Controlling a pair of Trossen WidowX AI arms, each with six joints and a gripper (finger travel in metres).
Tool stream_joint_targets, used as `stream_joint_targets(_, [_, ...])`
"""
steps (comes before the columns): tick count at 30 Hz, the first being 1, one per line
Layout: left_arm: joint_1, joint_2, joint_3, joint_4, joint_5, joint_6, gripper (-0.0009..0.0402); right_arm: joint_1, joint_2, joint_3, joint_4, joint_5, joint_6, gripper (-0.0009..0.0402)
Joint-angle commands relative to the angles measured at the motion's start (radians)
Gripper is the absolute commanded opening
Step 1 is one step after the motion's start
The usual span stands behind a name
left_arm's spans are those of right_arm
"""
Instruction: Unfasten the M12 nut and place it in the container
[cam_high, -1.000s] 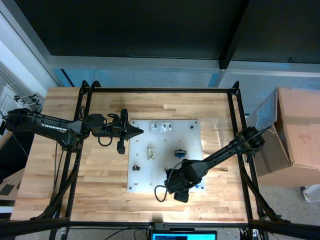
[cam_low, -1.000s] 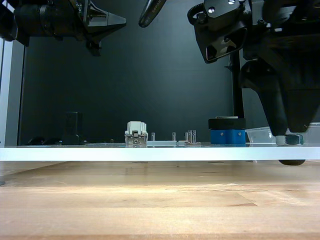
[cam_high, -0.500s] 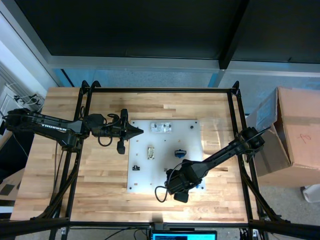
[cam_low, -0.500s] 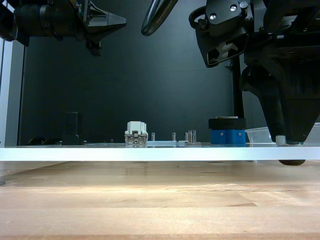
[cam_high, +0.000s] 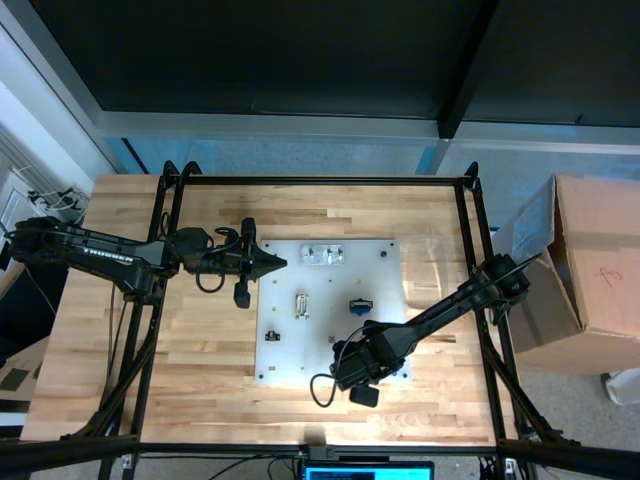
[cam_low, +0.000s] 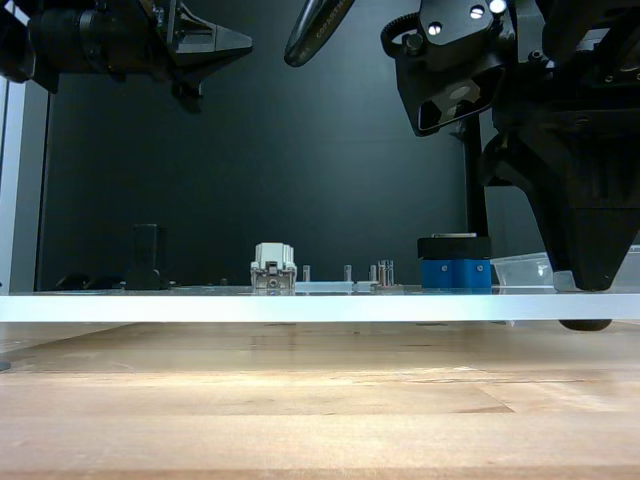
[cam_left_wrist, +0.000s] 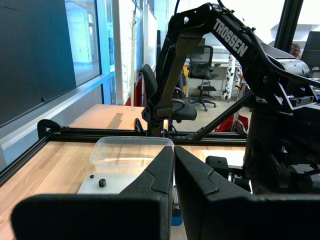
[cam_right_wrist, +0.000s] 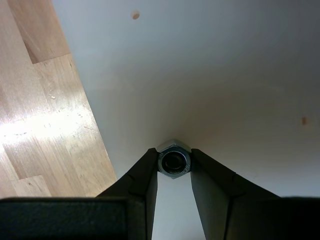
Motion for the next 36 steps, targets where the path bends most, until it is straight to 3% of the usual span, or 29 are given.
stream_joint_targets(1, [0.000,0.000,0.000,0.000,0.000,0.000,0.0000,0.000,0.000,-0.001,-0.003,0.006,-0.042,0.0028])
stream_joint_targets(6, [0.000,0.000,0.000,0.000,0.000,0.000,0.0000,0.001,0.000,-0.001,0.002,0.006,-0.211,-0.0002])
stream_joint_targets(22, [0.000,0.000,0.000,0.000,0.000,0.000,0.0000,0.001,-0.001,-0.002,0.008,0.006,-1.229,0.0032])
stream_joint_targets(26, [0.000,0.000,0.000,0.000,0.000,0.000,0.0000,0.000,-0.001,-0.002,0.010,0.006,-1.318,0.0044])
stream_joint_targets(36, [0.000,0.000,0.000,0.000,0.000,0.000,0.0000,0.001,-0.002,-0.001,0.009,0.006,-1.292,0.0092])
